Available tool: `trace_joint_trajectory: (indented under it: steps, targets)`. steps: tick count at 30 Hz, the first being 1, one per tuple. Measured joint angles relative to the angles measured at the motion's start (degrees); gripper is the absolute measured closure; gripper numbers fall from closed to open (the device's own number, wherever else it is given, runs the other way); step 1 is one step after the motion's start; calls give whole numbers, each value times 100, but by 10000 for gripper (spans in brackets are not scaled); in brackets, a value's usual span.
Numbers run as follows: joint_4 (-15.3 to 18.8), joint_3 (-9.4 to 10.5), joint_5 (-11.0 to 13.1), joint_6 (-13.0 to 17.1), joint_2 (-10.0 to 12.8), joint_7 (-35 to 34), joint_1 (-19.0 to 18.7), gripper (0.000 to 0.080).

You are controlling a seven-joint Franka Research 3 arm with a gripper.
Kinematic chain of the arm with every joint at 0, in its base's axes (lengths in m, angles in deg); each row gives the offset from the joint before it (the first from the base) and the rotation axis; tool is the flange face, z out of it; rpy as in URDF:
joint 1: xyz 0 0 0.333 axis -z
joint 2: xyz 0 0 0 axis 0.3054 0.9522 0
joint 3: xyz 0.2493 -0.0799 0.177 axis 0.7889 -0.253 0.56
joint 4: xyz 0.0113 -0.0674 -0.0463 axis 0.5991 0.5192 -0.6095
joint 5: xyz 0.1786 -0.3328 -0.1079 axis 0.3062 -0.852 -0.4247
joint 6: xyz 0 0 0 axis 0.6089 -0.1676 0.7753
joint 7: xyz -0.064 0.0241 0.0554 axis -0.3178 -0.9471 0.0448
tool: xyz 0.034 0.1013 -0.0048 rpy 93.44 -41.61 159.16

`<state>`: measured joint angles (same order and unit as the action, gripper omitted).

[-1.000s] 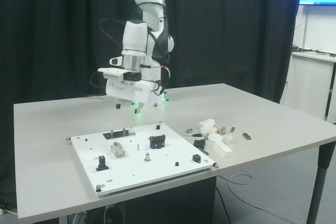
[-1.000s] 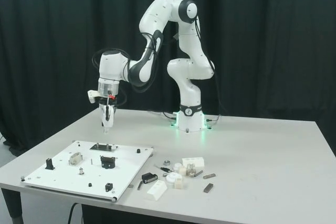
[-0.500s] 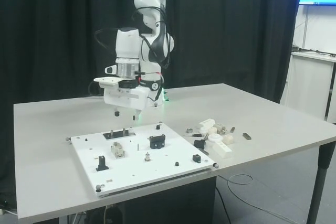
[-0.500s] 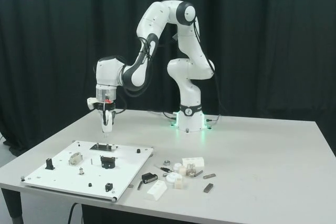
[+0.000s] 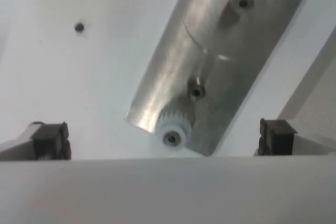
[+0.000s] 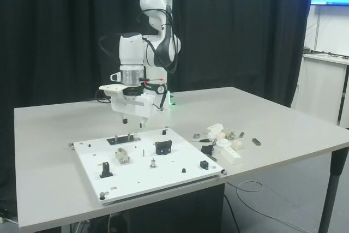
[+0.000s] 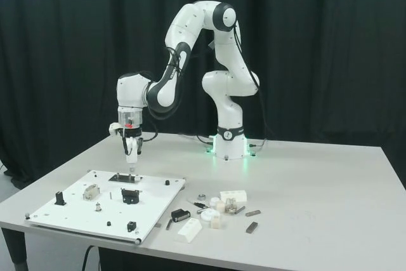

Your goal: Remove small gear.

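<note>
The small white gear [image 5: 171,127] sits on a peg at one end of a grey metal plate [image 5: 220,51], which is fixed to the white board [image 6: 163,173]. My gripper [image 5: 163,139] hangs open a short way above that plate, with its black fingertips [image 5: 50,140] spread wide to either side of the gear and touching nothing. In the room views the gripper [image 6: 132,121] [image 7: 130,160] is over the board's far edge, above the plate [image 6: 121,139] [image 7: 124,178]. The gear itself is too small to make out in the room views.
On the board stand a black block [image 6: 163,147], a black post [image 6: 106,170] and a few small fixtures. A heap of loose white and black parts [image 6: 223,140] [image 7: 216,211] lies on the grey table beside the board.
The arm has swung toward the board and come down. The gripper now hangs lower, right above the metal plate.
</note>
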<state>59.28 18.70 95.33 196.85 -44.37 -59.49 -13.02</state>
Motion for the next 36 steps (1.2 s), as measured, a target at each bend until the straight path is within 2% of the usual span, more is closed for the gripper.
trace_joint_trajectory:
  steps: [16,27,36]
  targets:
    - [182,57,25,13,88,-296,-63,3]
    - [254,58,25,225,242,-292,-90,3]
    - [283,60,25,352,279,-265,-129,3]
